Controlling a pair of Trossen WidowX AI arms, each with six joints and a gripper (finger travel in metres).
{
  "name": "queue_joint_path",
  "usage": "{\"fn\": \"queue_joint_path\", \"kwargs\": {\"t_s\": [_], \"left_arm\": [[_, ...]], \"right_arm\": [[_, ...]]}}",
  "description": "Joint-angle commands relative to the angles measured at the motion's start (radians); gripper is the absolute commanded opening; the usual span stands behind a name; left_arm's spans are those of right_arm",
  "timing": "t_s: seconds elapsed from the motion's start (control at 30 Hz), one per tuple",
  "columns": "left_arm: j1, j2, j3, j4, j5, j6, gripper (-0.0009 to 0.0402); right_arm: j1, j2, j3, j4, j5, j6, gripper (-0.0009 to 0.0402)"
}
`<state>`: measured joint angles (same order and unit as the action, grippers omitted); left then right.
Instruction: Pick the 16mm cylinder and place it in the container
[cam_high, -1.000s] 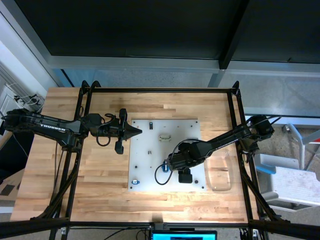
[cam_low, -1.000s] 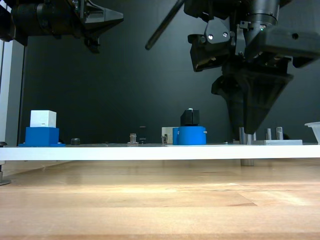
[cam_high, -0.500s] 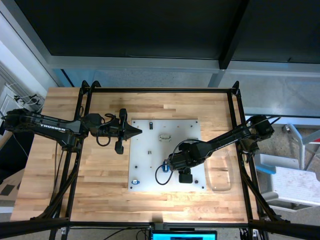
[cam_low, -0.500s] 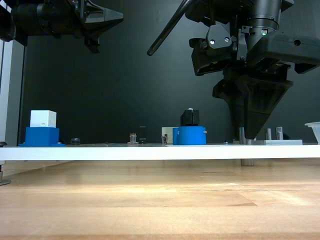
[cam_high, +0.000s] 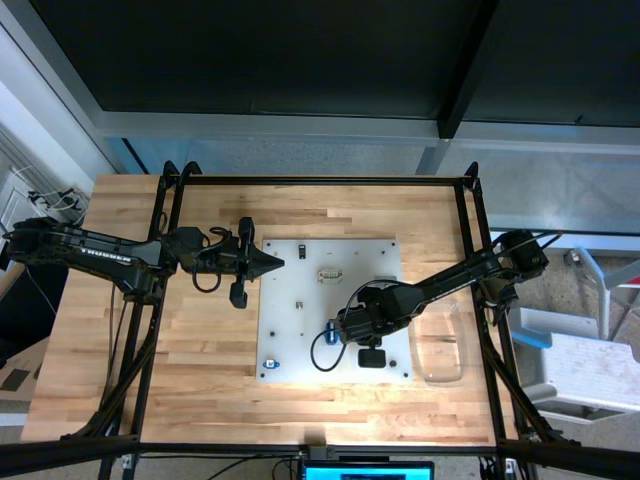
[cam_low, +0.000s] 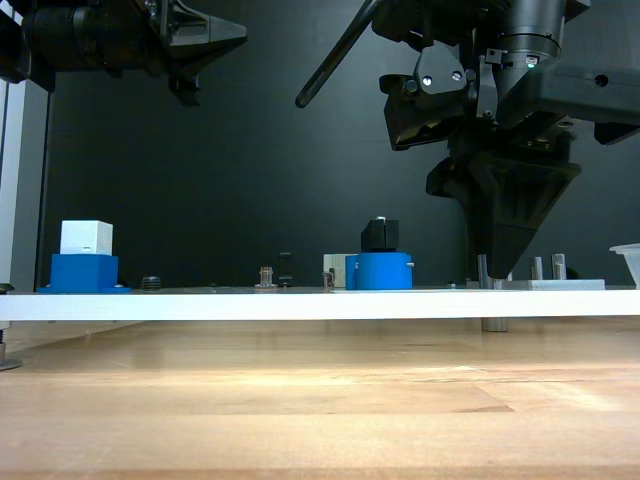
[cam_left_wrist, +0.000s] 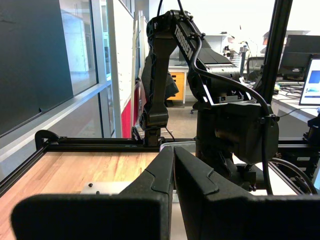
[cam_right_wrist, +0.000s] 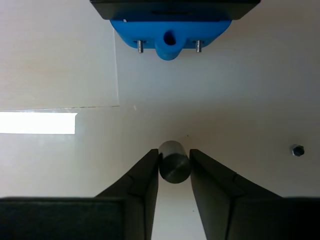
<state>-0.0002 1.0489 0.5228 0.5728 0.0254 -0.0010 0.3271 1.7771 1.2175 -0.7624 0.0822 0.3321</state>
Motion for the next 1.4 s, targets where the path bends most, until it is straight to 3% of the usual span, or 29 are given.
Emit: {"fn": "queue_joint_path", "kwargs": {"t_s": [0.03, 0.37, 0.8, 1.4], "left_arm": [[0.0, 0.0, 0.0, 0.0, 0.0, 0.0, 0.0], [0.0, 0.0, 0.0, 0.0, 0.0, 0.0, 0.0], [0.0, 0.0, 0.0, 0.0, 0.0, 0.0, 0.0], [0.0, 0.0, 0.0, 0.0, 0.0, 0.0, 0.0]], "right_arm": [[0.0, 0.0, 0.0, -0.002, 0.004, 0.0, 0.0053], [0.0, -0.002, 0.0, -0.004, 0.003, 0.0, 0.0027], [0.0, -0.029, 0.038, -0.071, 0.003, -0.004, 0.0028], [0.001, -0.19, 0.051, -0.216, -0.007, 0.07, 0.0027]]}}
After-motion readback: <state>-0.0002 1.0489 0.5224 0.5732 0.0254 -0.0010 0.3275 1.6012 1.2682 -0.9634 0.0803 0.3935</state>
